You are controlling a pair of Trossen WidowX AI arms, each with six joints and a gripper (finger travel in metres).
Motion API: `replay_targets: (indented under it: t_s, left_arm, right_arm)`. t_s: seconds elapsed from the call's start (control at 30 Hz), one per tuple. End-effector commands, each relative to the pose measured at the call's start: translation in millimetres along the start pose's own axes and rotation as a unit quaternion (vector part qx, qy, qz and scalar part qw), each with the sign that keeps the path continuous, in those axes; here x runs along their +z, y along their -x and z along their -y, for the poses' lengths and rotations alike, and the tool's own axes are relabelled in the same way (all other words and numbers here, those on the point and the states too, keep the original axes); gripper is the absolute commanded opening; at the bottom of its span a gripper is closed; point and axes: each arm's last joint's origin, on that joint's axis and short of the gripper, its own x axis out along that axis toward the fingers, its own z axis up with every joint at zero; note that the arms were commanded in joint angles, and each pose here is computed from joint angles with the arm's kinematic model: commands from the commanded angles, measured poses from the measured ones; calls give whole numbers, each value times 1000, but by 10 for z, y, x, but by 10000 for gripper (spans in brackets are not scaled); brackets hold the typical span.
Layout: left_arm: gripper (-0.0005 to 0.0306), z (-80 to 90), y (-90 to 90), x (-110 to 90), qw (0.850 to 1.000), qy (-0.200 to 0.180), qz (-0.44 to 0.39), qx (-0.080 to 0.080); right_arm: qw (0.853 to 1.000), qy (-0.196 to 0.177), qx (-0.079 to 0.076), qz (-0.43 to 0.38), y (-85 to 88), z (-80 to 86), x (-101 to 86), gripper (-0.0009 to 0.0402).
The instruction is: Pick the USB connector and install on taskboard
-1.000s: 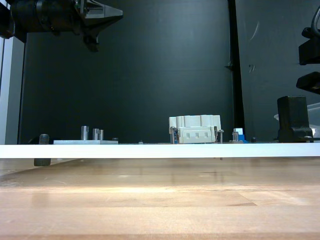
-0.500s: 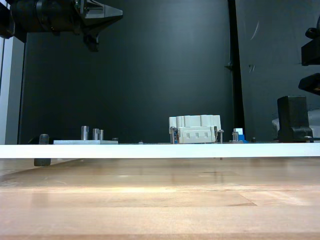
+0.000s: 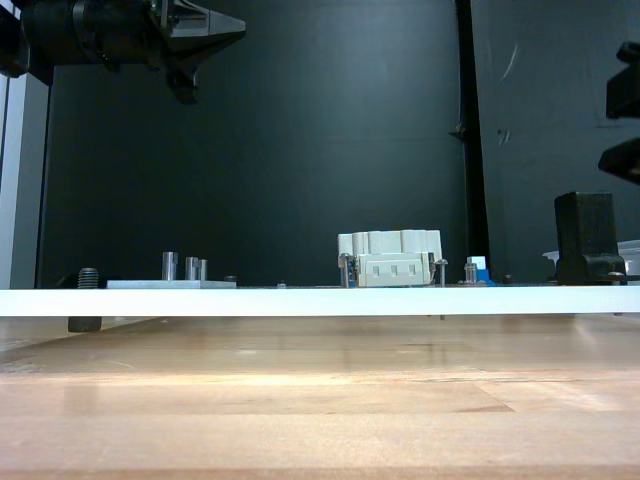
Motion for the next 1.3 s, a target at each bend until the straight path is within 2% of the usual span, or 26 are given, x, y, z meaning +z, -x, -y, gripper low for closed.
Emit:
replay_targets:
  t_s: [0.03,0.3,0.4,0.6,0.63,0.73,0.93,1.3]
  left_arm:
    - [0,0,0,0,1000,0,0,0]
    - [0,0,0,0,1000,0,0,0]
    - [0,0,0,0,1000,0,0,0]
    - [0,0,0,0,1000,0,0,0]
    - [0,0,0,0,1000,0,0,0]
    - [0,0,0,0,1000,0,0,0]
    - [0,0,0,2,1000,0,0,0]
    - [0,0,0,2,1000,0,1,0]
  right_arm:
    - [1000,4,7,-6,87,-7,51,0]
    - [999,22,-5,-25,314,-63,261,0]
    - [1000,12,-4,-24,341,-128,372,0]
    - [999,17,-8,-31,306,-308,624,0]
    - [999,16,-6,-31,292,-348,673,0]
    - [999,12,20,-35,248,-476,819,0]
    - [998,1,37,-49,163,-686,1066,0]
    - [998,-3,33,-49,36,-931,1403,0]
